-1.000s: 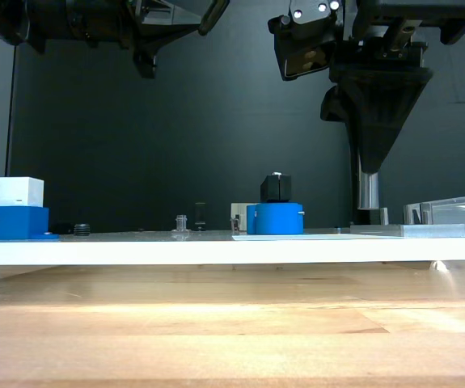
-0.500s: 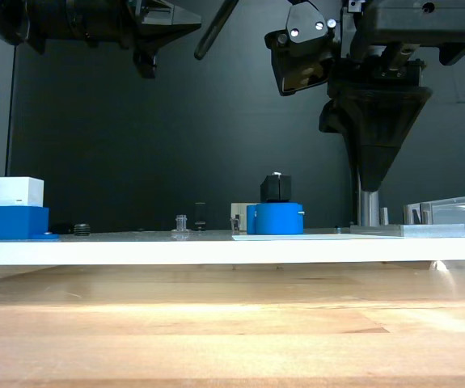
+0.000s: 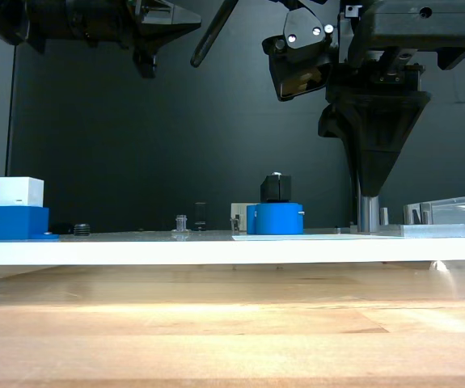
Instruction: Pick the 16mm cylinder and install on the taskboard
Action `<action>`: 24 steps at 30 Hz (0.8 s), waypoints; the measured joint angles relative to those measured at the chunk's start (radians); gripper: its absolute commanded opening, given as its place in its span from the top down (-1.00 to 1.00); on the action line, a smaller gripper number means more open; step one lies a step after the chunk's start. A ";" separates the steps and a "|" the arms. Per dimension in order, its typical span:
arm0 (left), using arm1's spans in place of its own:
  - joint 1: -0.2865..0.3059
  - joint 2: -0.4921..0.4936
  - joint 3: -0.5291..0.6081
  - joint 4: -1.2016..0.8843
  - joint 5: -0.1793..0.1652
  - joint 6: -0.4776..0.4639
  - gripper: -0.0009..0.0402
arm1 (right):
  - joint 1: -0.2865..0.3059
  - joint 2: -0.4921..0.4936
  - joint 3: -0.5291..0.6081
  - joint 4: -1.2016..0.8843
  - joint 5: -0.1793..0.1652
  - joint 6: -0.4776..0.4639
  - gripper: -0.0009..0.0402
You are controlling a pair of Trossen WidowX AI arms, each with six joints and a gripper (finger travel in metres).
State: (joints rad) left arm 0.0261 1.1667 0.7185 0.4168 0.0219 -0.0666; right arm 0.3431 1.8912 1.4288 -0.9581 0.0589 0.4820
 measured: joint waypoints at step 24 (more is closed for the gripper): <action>0.000 0.000 0.000 0.000 0.000 0.000 0.96 | 0.002 0.032 -0.016 0.026 -0.001 0.002 0.96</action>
State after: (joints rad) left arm 0.0261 1.1664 0.7185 0.4164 0.0219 -0.0666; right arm 0.3447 1.9232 1.4132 -0.9325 0.0582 0.4839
